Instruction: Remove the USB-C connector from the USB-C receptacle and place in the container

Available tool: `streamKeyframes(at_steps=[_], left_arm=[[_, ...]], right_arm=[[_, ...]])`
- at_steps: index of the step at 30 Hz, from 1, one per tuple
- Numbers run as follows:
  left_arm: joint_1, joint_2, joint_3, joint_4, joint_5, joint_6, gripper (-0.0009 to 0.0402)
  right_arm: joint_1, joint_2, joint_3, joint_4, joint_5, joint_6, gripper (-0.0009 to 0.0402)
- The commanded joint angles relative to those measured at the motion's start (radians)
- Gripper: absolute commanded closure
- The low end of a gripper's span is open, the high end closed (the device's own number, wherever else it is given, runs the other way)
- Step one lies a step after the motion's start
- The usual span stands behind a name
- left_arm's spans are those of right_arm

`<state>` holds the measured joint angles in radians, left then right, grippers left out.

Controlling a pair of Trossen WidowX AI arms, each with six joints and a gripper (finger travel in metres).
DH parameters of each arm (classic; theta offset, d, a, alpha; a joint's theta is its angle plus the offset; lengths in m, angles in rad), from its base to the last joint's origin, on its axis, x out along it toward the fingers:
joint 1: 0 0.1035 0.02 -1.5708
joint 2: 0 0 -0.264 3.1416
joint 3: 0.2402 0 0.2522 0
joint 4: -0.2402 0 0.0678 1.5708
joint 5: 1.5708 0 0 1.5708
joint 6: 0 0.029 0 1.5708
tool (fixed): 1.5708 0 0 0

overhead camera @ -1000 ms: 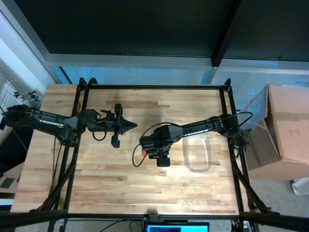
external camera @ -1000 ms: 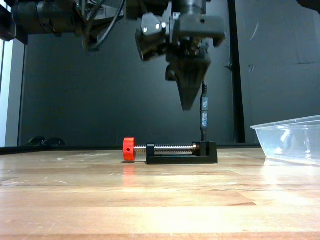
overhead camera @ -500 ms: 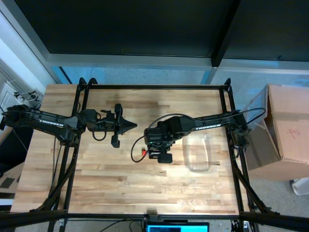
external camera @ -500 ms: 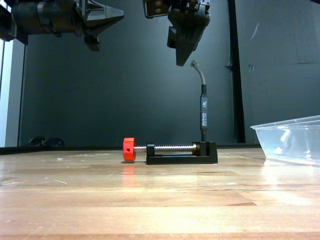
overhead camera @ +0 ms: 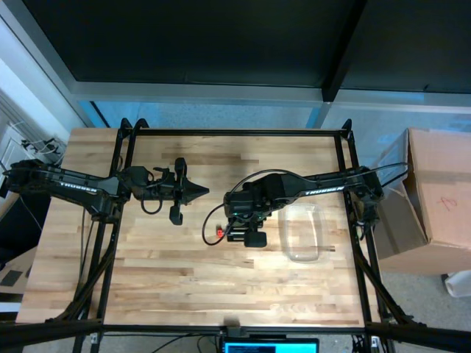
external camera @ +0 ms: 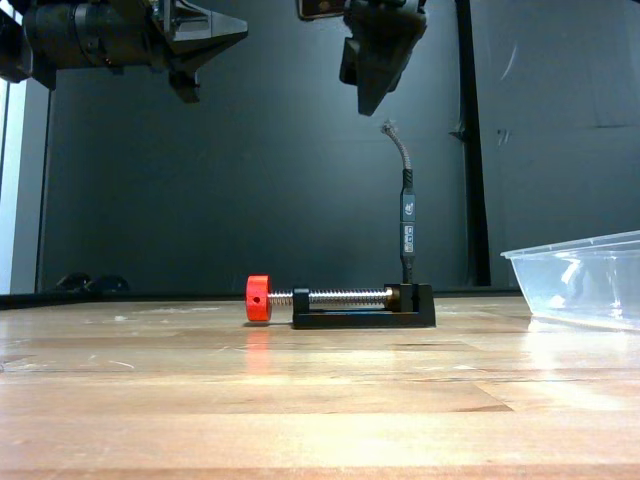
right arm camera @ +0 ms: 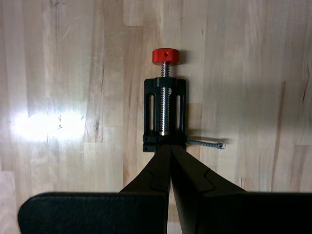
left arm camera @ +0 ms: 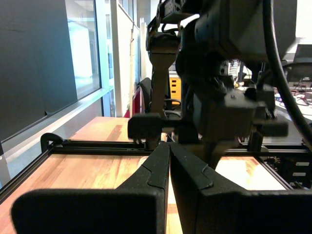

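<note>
USB-C connector [external camera: 408, 222] stands upright with its lower end in the black vise [external camera: 365, 306]. It looks seated in the USB-C receptacle, though I can't make out the socket itself. My right gripper [external camera: 368, 105] hangs above it and slightly left, clear of its cable stub, fingers pressed together on nothing, while the container [external camera: 580, 278] sits on the table [external camera: 300, 400] right of the vise. My left gripper [external camera: 240, 30] hovers high, well off to the left, likewise closed and empty.

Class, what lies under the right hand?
The black clamp with its red knob; the plug stands upright in it, its seat covered from above by the shut right hand. The left hand, shut, hovers at the left.
</note>
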<state>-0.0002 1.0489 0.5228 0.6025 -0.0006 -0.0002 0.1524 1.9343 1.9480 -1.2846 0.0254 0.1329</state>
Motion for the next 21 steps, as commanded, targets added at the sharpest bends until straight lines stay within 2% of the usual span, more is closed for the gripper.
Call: streamKeyframes(at_steps=[1,9,18,21], left_arm=[[0.0,0.0,0.0,0.0,0.0,0.0,0.0393],[0.0,0.0,0.0,0.0,0.0,0.0,0.0393],[0.0,0.0,0.0,0.0,0.0,0.0,0.0393],[0.0,0.0,0.0,0.0,0.0,0.0,0.0393]], right_arm=[[0.001,-0.048,-0.023,0.0,0.0,-0.002,0.0393],[0.002,-0.141,-0.075,-0.003,0.009,-0.01,0.0393],[0.004,-0.144,-0.076,-0.008,0.009,-0.011,0.0392],[0.004,-0.144,-0.076,-0.008,0.01,-0.009,0.0378]])
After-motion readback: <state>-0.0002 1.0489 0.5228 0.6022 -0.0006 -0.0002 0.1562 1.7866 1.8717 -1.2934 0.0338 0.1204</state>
